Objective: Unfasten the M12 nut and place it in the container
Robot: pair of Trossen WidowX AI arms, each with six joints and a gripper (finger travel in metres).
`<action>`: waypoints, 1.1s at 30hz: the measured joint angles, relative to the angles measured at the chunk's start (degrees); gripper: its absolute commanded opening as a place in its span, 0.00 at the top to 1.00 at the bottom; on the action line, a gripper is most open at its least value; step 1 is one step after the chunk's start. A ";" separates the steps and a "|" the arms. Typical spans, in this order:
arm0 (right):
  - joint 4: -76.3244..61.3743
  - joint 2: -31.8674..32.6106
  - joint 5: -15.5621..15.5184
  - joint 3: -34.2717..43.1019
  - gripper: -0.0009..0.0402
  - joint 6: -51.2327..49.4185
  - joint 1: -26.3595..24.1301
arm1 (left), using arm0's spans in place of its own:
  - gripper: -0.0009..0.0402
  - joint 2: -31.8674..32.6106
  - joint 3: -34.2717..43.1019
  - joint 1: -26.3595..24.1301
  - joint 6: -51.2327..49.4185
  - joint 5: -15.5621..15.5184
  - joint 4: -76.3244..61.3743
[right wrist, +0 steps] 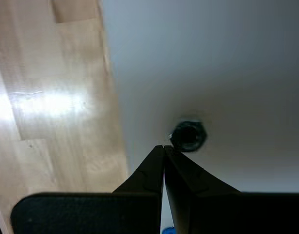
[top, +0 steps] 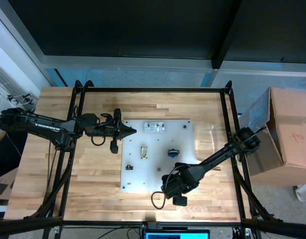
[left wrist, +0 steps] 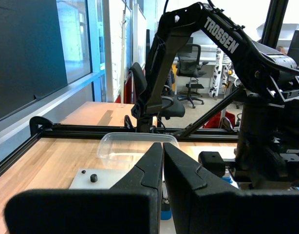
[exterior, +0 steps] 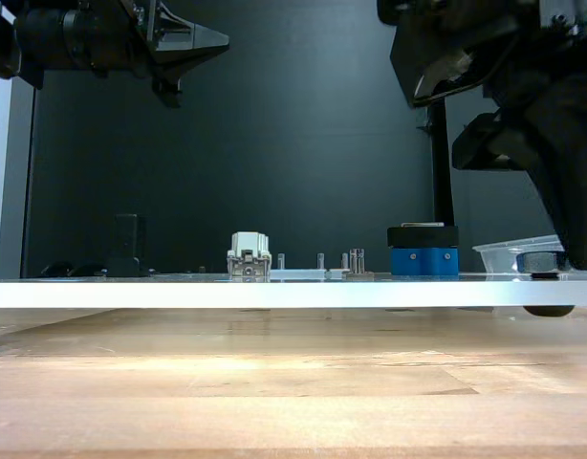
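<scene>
Right end effector (right wrist: 163,146) closed beside nut (right wrist: 187,135), left end effector (top: 134,131) raised

High over the white board's (top: 143,177) far left edge, well above everything: left gripper (top: 132,131), fingers (left wrist: 188,180) pressed together, open air beneath. Low over the near right corner: right gripper (right wrist: 164,147), fingers together, small silver nut (right wrist: 188,135) just beyond the tips. Mid-board obstacles: blue block with black cap (exterior: 423,251), white connector housing (exterior: 250,258), short silver posts (exterior: 356,259). On the wooden worktop (top: 93,169) beside the board's right edge: clear plastic container (top: 208,138), near edge under the right arm (top: 218,154).
</scene>
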 measured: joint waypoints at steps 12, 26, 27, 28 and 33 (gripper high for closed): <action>-1.14 -0.42 3.08 -0.02 0.98 -0.20 0.00 | 0.98 0.00 -0.02 0.00 0.02 0.00 0.00; -9.29 -3.21 7.80 3.80 0.98 1.27 0.57 | 0.98 -0.02 0.00 0.00 0.02 0.00 0.00; -9.01 -3.21 5.33 4.39 0.98 1.31 0.57 | 0.98 -0.02 -0.02 0.00 0.00 0.00 0.00; -8.85 -3.21 2.89 5.01 0.98 1.27 0.59 | 0.98 -0.02 0.00 0.00 0.02 -0.02 0.00; -7.04 -3.23 -2.69 6.58 0.98 1.25 0.90 | 0.98 -0.02 0.00 0.00 0.02 0.00 0.00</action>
